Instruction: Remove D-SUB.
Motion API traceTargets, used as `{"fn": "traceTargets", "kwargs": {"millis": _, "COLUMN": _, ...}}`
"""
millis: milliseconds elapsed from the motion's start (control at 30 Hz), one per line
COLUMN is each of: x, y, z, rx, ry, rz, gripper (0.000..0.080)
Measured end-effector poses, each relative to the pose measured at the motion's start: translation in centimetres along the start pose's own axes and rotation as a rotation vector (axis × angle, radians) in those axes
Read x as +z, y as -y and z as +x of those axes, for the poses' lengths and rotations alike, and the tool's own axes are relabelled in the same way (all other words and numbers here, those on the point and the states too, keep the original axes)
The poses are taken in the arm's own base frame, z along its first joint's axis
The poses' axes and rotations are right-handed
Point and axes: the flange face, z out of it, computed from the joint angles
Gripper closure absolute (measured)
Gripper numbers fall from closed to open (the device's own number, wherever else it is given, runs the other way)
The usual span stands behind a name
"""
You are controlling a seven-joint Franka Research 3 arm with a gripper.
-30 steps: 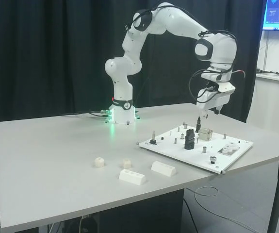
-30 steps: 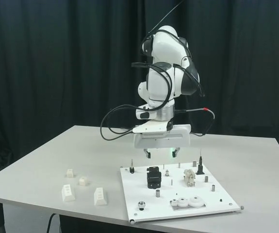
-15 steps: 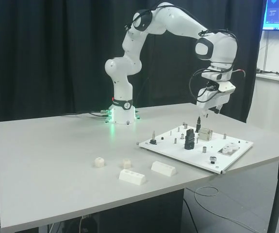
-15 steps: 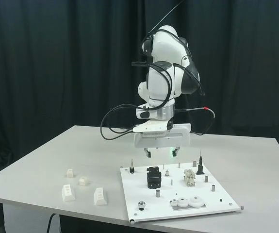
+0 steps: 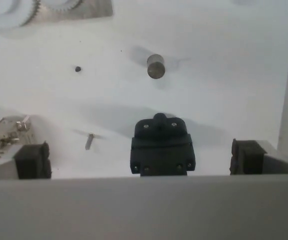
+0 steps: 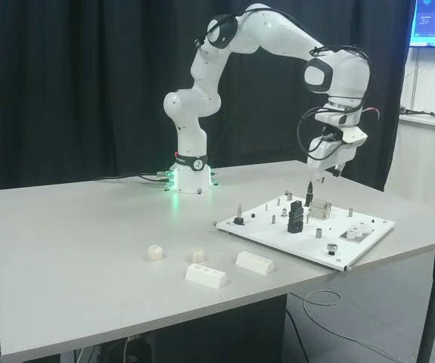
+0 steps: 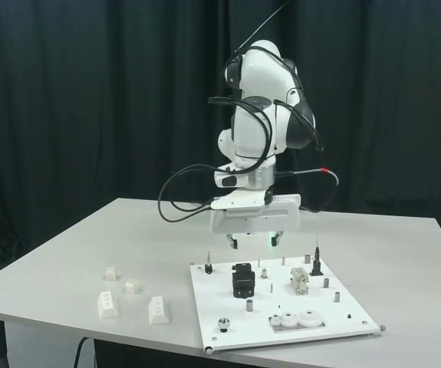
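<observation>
The D-SUB (image 7: 300, 280) is a small grey metal connector on the white board (image 7: 281, 337), right of a black block (image 7: 242, 280). In the first room view the D-SUB (image 6: 321, 207) sits behind the black block (image 6: 296, 217). My gripper (image 7: 255, 242) hangs open above the board's back part, holding nothing. In the wrist view both black fingertips (image 5: 32, 160) show wide apart. The black block (image 5: 162, 145) lies between and below them, and the D-SUB (image 5: 3, 131) is off to one side by a fingertip. The gripper (image 6: 329, 175) is well above the board.
Two white gears (image 7: 297, 320), several short pegs and a tall black peg (image 7: 316, 264) stand on the board. Several white blocks (image 7: 159, 310) lie on the grey table (image 7: 67, 261) left of the board. The arm's base (image 6: 191, 178) glows green at the back.
The gripper has risen slightly above the board. Nothing on the board has moved.
</observation>
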Motion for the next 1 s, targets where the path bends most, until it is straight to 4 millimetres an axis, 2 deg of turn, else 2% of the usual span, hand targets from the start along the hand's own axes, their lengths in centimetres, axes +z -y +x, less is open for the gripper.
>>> {"fn": "traceTargets", "kwargs": {"millis": 333, "x": 0.9, "y": -0.9, "z": 0.1, "rx": -0.029, "ry": 0.021, "rz": -0.031, "gripper": 0.0003}}
{"fn": "traceTargets", "kwargs": {"millis": 1000, "x": 5.2, "y": -2.8, "z": -0.7, "rx": -0.020, "ry": 0.097, "rz": -0.077, "gripper": 0.0003}}
